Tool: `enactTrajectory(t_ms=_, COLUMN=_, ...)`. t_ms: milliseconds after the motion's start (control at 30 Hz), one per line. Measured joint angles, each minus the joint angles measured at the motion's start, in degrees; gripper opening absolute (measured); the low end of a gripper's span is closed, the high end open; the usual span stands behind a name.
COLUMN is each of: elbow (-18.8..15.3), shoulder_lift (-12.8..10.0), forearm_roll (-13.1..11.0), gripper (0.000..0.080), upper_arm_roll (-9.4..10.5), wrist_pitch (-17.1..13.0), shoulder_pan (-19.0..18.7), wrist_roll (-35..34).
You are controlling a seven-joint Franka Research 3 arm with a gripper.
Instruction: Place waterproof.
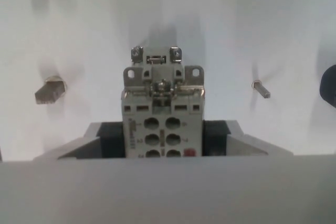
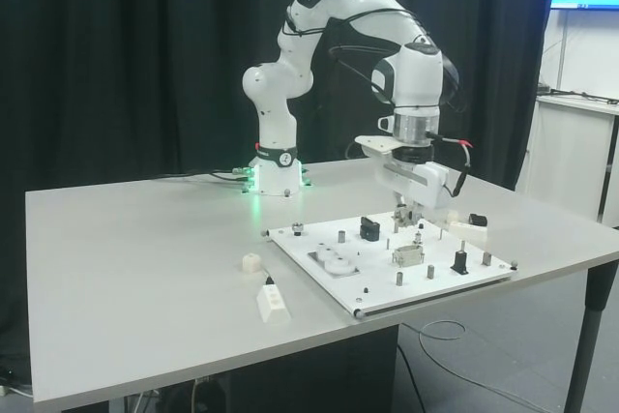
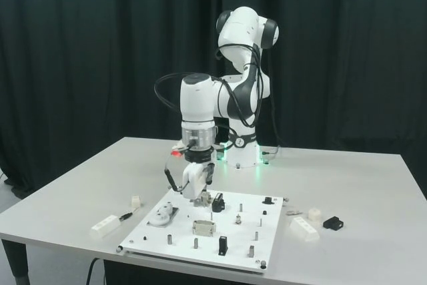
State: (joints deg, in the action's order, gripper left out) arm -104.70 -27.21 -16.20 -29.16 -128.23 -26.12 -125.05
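In the first room view, going from the left of the frame, a small white block [image 2: 250,261] and a longer white piece [image 2: 273,301] with a black tip lie loose on the grey counter [image 2: 126,249], clear of the work; right of them the white board [image 2: 387,263] carries a round white fixture [image 2: 338,261], a black block [image 2: 368,229], a metal socket housing [image 2: 407,256], several upright pegs and a black clip [image 2: 460,262]. The jaws [image 2: 407,220] hang low over the middle of that board, pinching the waterproof connector [image 1: 162,113], a pale insert with round contact holes and a metal bracket on its end, which sits at the centre of the wrist view between the two fingers. The step in hand looks like the carry-and-align part of the placing: the connector is held above the board and, as far as the pictures show, not yet seated. The next move probably calls for lining it up squarely over the metal socket housing, which sits just beside and in front of the jaws in the room view, then lowering it straight. The nearby pegs [image 1: 261,89] and a hex standoff [image 1: 50,89] flank the connector in the wrist view and could catch a finger if the descent drifts sideways. At far right of the counter, another white piece [image 2: 456,228] and a small black part [image 2: 477,221] lie off the board.
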Motion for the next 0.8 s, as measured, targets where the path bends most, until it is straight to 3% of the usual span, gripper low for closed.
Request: enactTrajectory(t_ms=800, elbow=0.3, shoulder_lift=0.14, forearm_roll=0.4, gripper=0.031, upper_arm_roll=-0.41, wrist_pitch=0.28, shoulder_pan=-0.19, wrist_roll=-0.65)
